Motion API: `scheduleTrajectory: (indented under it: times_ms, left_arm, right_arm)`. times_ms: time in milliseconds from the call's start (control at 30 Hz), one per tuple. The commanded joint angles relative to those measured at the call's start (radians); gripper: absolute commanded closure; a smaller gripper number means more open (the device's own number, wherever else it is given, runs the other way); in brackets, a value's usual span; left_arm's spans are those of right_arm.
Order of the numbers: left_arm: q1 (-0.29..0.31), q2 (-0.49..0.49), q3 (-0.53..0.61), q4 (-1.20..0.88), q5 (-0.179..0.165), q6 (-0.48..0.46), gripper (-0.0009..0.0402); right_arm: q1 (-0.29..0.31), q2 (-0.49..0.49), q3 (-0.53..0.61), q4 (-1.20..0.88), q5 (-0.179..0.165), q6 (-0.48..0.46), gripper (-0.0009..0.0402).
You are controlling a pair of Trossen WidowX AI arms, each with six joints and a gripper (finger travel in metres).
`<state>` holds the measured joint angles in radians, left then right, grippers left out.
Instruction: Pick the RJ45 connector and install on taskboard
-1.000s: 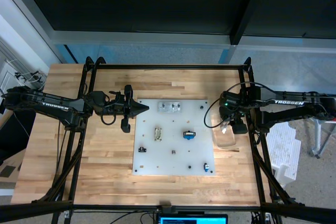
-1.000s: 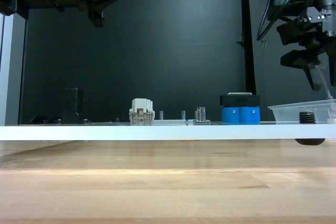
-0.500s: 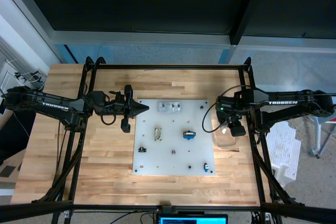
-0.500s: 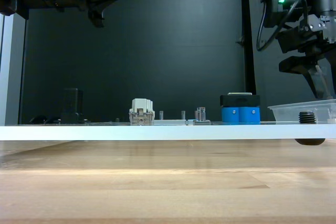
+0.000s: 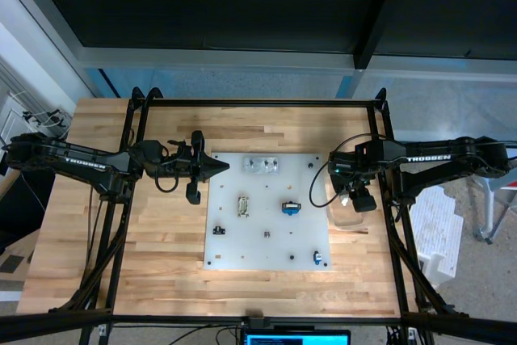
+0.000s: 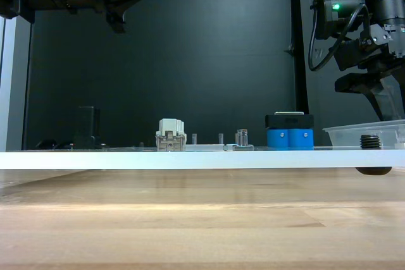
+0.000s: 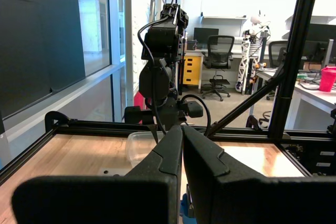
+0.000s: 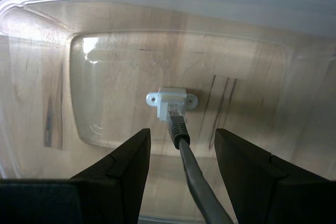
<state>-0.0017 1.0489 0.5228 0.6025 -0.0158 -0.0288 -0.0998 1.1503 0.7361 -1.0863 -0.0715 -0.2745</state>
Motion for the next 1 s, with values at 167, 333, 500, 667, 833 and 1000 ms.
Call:
scheduleTrajectory:
  times_ms: [167, 333, 500, 667, 833, 1000]
  left_arm:
    - [0.000, 0.000, 0.000, 0.000, 0.000, 0.000, 0.0393]
    - [0.000, 0.000, 0.000, 0.000, 0.000, 0.000, 0.0393]
    - [0.000, 0.000, 0.000, 0.000, 0.000, 0.000, 0.0393]
    - [0.001, 0.000, 0.000, 0.000, 0.000, 0.000, 0.0393]
    - [0.000, 0.000, 0.000, 0.000, 0.000, 0.000, 0.0393]
    - [0.000, 0.000, 0.000, 0.000, 0.000, 0.000, 0.0393]
  right_arm:
    - [0.003, 0.000, 0.000, 0.003, 0.000, 0.000, 0.0224]
    - [0.004, 0.000, 0.000, 0.005, 0.000, 0.000, 0.0231]
    - [0.004, 0.000, 0.000, 0.004, 0.000, 0.000, 0.0265]
    - [0.004, 0.000, 0.000, 0.004, 0.000, -0.001, 0.0306]
    - [0.004, 0.000, 0.000, 0.004, 0.000, -0.001, 0.0347]
    - [0.004, 0.000, 0.000, 0.003, 0.000, -0.001, 0.0392]
